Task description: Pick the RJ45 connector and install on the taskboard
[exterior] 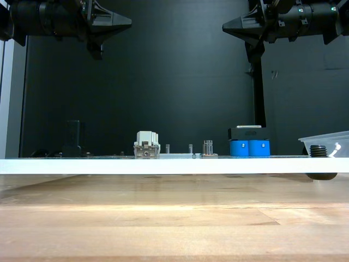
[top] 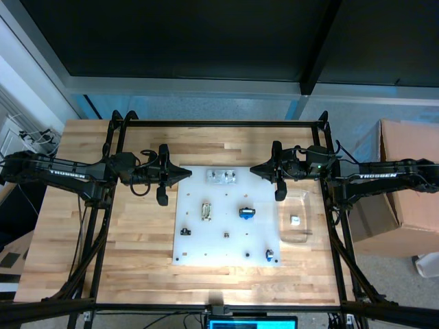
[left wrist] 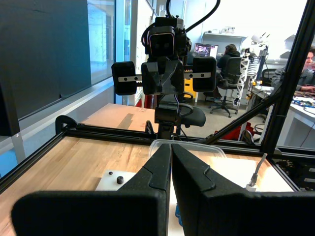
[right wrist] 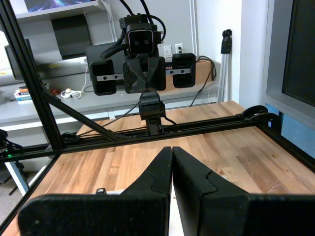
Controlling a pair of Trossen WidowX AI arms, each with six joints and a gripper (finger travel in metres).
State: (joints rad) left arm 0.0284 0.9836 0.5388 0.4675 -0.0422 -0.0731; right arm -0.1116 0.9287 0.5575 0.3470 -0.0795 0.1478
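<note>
High view: matte black left claw (top: pixel 186 173) and right claw (top: pixel 254 170) near far edge of flat white board (top: pixel 206 247), both pinched closed, empty; clear tray (top: pixel 300 240) off board's right edge holds white block (top: pixel 294 220); cannot tell where RJ45 connector is; small blue jack (top: pixel 269 256) at near right corner, fill unclear.
Low view: both claws high above board.
Wrist views: wedge fingers (left wrist: pixel 157 169) touching; same on right.

Lab: framed workbench (top: pixel 137 240), office chair (left wrist: pixel 227 88).

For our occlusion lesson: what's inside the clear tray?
A white block shows; whatever lies beneath it is hidden. Left tool and right tool, shut, hover above the board's far edge.
</note>
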